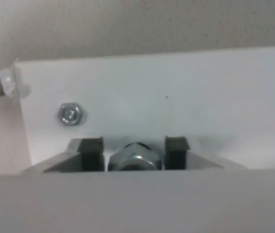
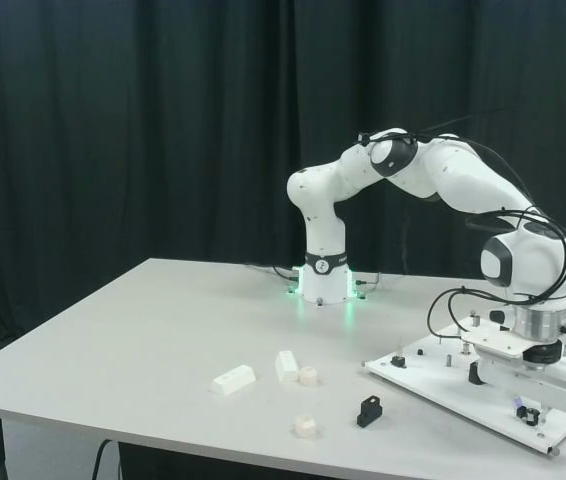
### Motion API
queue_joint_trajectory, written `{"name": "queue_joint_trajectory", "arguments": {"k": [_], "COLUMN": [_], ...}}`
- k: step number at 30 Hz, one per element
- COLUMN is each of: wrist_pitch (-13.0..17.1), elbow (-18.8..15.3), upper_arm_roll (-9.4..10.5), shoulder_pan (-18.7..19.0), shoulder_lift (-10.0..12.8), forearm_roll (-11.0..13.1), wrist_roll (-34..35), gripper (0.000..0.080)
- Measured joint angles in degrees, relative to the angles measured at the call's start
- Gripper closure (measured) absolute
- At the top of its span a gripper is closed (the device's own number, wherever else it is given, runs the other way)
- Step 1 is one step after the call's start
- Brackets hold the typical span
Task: Remove bolt 4.
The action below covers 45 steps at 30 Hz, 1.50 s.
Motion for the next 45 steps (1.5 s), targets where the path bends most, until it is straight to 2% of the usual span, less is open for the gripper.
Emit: {"name": "queue_joint_trajectory", "arguments": {"k": [1,2,13,45], "wrist_pitch": [0.0,0.0,0.0,0.9], "elbow": [0.0,0.0,0.0,0.2], "upper_arm_roll": [0.0,0.0,-0.01,0.0], "shoulder_pan": [0.0,0.0,0.0,0.3], "shoulder_lift": [0.0,0.0,0.0,0.2], "forearm_roll": [0.0,0.0,0.0,-0.1], "wrist_roll": [0.0,0.0,-1.0,-31.7], "gripper": [0.044,0.0577,0.0573,0.0574]}}
